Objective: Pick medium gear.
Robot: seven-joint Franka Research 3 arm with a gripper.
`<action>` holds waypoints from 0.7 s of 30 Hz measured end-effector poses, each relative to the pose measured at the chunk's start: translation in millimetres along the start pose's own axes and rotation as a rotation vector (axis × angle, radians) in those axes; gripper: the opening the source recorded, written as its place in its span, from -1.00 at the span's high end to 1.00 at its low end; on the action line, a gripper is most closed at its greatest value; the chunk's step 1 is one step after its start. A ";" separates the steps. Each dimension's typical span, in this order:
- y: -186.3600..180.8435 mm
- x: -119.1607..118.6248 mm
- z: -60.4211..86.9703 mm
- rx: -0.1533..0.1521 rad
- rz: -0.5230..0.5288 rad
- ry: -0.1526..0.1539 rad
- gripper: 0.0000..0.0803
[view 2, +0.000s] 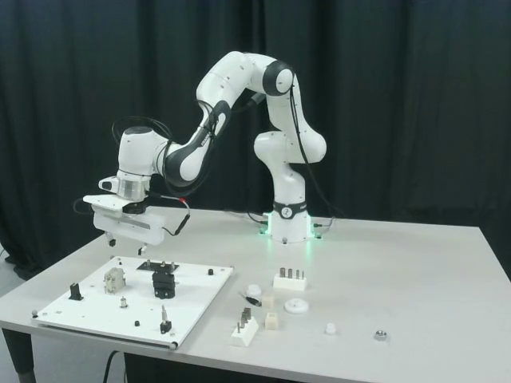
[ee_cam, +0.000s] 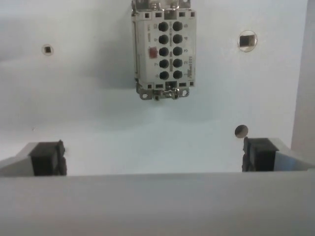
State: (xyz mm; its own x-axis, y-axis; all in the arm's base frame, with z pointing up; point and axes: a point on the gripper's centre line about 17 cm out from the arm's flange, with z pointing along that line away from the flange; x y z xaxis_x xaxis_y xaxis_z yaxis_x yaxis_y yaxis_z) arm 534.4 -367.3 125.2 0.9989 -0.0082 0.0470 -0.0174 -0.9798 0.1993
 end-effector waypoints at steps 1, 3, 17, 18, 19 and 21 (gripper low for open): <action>0.2 0.1 -0.1 0.000 0.000 0.001 -0.99; 0.6 0.5 -0.2 -0.001 0.000 0.003 -0.99; 5.9 1.7 -1.1 -0.007 0.002 0.013 -0.99; 6.2 1.6 -1.2 -0.007 0.002 0.014 -0.99; 6.5 1.6 -1.2 -0.007 0.002 0.014 -0.99; 7.0 1.6 -1.3 -0.007 0.001 0.015 -0.99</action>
State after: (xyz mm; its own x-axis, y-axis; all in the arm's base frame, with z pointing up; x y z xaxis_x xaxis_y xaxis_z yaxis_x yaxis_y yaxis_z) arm 535.8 -373.8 128.0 0.9981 -0.0058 0.0613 -0.0183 -0.9783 0.2064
